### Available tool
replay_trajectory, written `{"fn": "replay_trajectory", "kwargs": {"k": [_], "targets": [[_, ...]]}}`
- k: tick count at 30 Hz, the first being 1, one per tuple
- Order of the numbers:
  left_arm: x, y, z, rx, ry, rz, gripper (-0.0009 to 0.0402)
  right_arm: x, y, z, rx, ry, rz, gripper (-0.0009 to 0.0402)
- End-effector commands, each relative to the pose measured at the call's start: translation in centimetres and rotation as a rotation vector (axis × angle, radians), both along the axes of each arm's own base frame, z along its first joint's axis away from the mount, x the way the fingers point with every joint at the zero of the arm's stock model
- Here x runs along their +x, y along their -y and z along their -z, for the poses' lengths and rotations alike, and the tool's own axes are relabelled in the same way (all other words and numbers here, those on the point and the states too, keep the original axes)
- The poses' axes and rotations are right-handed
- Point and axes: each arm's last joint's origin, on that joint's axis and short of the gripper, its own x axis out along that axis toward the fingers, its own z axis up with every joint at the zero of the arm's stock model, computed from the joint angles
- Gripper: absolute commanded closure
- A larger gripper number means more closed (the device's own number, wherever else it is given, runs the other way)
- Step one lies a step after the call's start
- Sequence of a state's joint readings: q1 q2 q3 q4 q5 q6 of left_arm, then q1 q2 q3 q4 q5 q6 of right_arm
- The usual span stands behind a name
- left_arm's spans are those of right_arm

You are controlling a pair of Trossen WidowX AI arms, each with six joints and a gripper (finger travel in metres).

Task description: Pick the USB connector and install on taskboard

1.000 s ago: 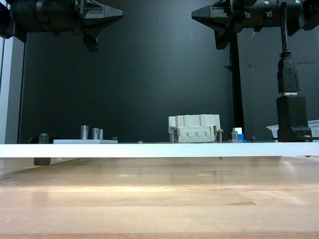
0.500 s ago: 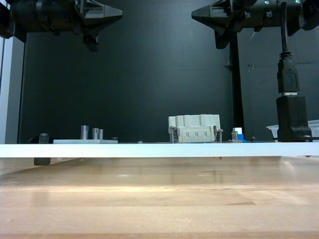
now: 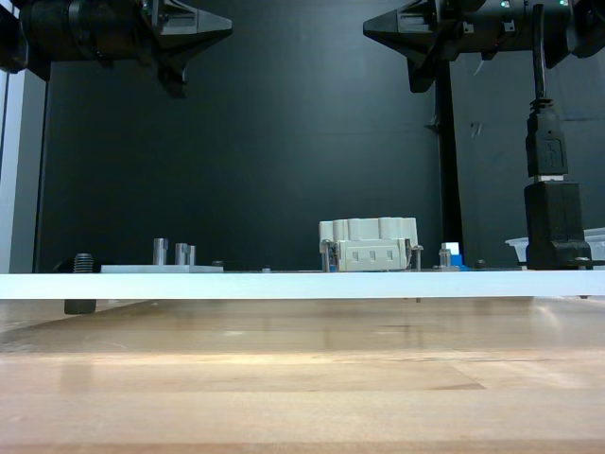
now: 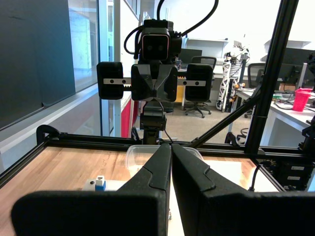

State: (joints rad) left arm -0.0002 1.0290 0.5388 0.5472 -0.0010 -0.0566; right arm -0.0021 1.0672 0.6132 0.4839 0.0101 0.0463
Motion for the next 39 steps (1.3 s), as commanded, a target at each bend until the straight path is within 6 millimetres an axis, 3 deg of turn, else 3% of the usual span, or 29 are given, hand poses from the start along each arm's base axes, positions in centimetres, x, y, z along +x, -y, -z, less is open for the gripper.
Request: {"fn": "replay_trajectory", "kwargs": {"k": [1, 39], "targets": [[0.00, 0.00, 0.00, 0.000, 0.000, 0.000, 0.0393, 0.01, -0.01, -0.02, 0.000, 0.000, -0.002, 0.0393], [0.01, 0.00, 0.01, 0.000, 0.000, 0.000, 0.0393, 0.01, -0.01, 0.23, -0.002, -0.024, -0.003, 0.0393]]}}
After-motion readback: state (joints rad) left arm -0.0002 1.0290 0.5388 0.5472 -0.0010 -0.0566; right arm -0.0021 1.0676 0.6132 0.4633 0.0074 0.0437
